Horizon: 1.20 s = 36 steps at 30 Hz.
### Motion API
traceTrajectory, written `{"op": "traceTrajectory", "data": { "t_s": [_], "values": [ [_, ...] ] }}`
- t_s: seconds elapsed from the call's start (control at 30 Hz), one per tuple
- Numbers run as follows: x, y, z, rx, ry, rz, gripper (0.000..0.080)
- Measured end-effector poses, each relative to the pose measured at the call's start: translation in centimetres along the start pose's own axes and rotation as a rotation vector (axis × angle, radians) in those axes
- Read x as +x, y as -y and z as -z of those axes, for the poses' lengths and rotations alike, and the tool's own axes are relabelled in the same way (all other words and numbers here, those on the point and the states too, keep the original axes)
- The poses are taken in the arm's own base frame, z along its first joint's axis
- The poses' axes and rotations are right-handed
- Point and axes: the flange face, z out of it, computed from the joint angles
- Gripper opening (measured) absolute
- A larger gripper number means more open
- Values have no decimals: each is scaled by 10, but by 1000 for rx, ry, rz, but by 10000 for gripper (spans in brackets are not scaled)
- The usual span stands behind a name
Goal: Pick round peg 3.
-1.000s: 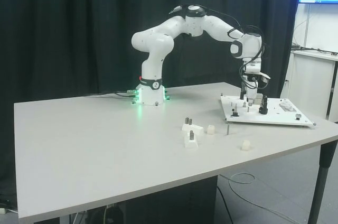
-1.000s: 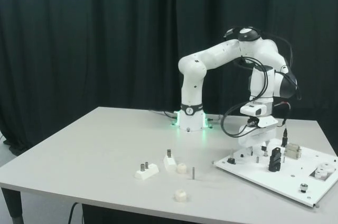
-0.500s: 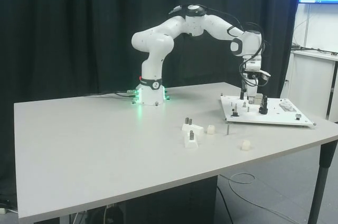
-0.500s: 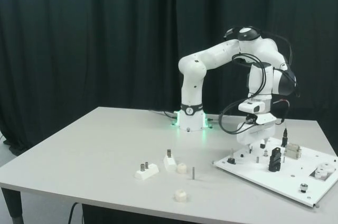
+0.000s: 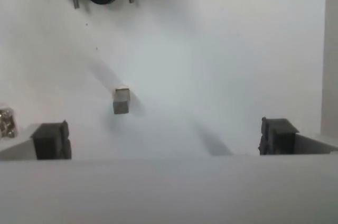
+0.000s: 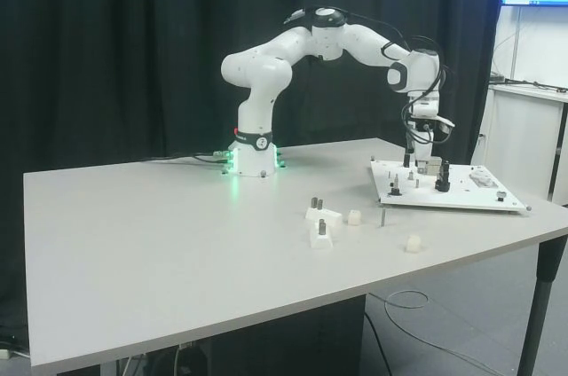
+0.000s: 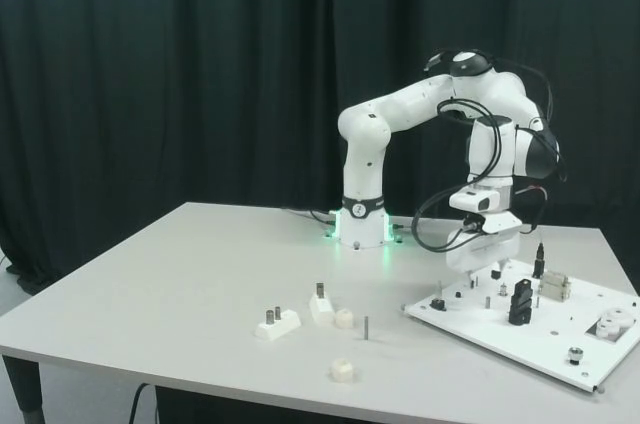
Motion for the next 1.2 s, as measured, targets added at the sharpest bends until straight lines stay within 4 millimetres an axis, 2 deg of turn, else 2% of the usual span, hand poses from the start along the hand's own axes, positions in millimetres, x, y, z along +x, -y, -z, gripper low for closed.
{"op": "traceTrajectory", "data": {
  "t_s": [0.33, 0.6, 0.9, 1.2],
  "values": [
    [5, -6, 7, -31, -13, 4, 800],
    [17, -21, 14, -62, -51, -14, 800],
    [36, -53, 17, -113, -85, -21, 800],
    [55, -95, 16, -137, -96, -36, 800]
  ]
}}
